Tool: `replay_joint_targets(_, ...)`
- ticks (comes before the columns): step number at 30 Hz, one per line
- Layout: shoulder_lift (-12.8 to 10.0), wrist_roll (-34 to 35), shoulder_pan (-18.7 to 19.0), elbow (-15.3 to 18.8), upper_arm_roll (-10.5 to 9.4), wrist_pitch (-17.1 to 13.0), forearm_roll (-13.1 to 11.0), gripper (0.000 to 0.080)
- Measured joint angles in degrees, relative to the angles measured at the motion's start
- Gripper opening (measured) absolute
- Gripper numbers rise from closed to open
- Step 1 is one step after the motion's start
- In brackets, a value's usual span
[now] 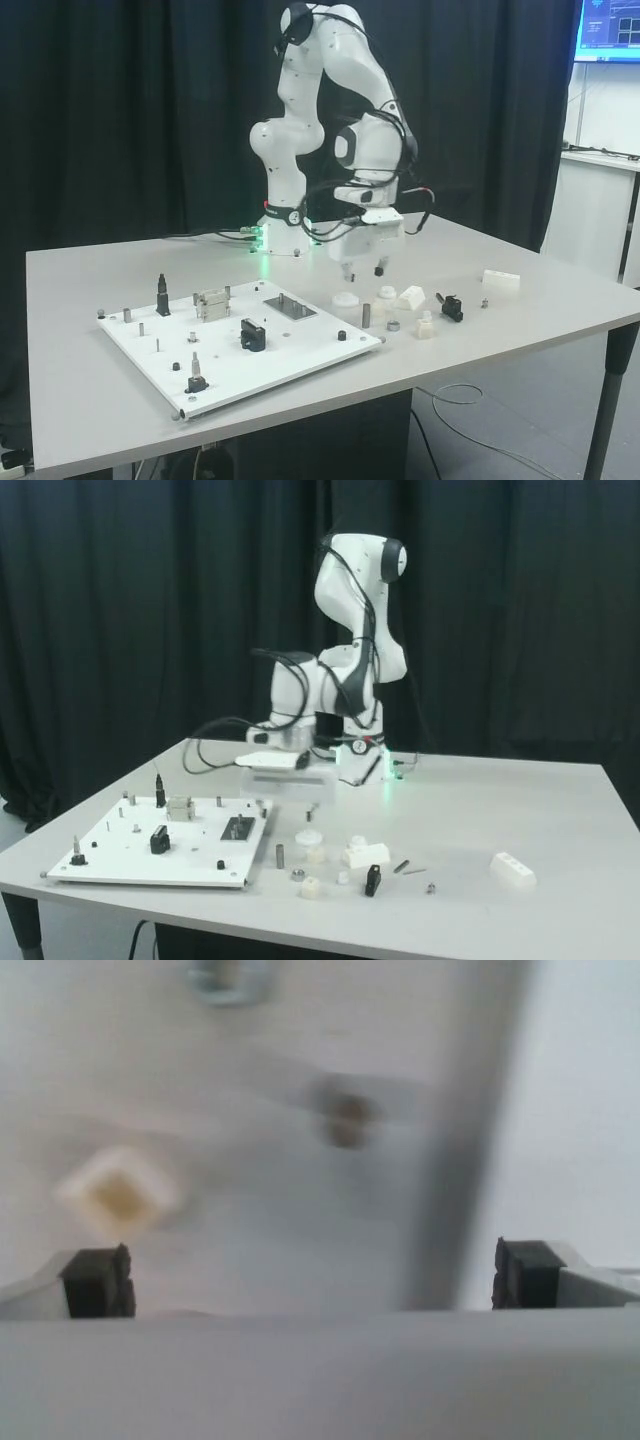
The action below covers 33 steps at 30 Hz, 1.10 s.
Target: Remove USB.
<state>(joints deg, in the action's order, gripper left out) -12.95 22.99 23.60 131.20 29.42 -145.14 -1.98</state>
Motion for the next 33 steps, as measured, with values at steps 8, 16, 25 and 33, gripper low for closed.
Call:
replay_joint_targets(8, 0.18, -4.92, -3.94, -5.64, 3.07, 6.17, 3.96, 0.0800)
replay_joint_targets(16, 0.20, -11.60, -9.62, -11.80, 4.17, 12.57, 5.55, 0.0800)
replay_joint_targets(25, 0.13, -18.49, -15.99, -16.78, 4.26, 17.25, 6.05, 0.0800)
replay_joint_targets(33, -0.21, -23.30, -20.68, -18.44, 4.59, 18.44, 6.06, 0.0800)
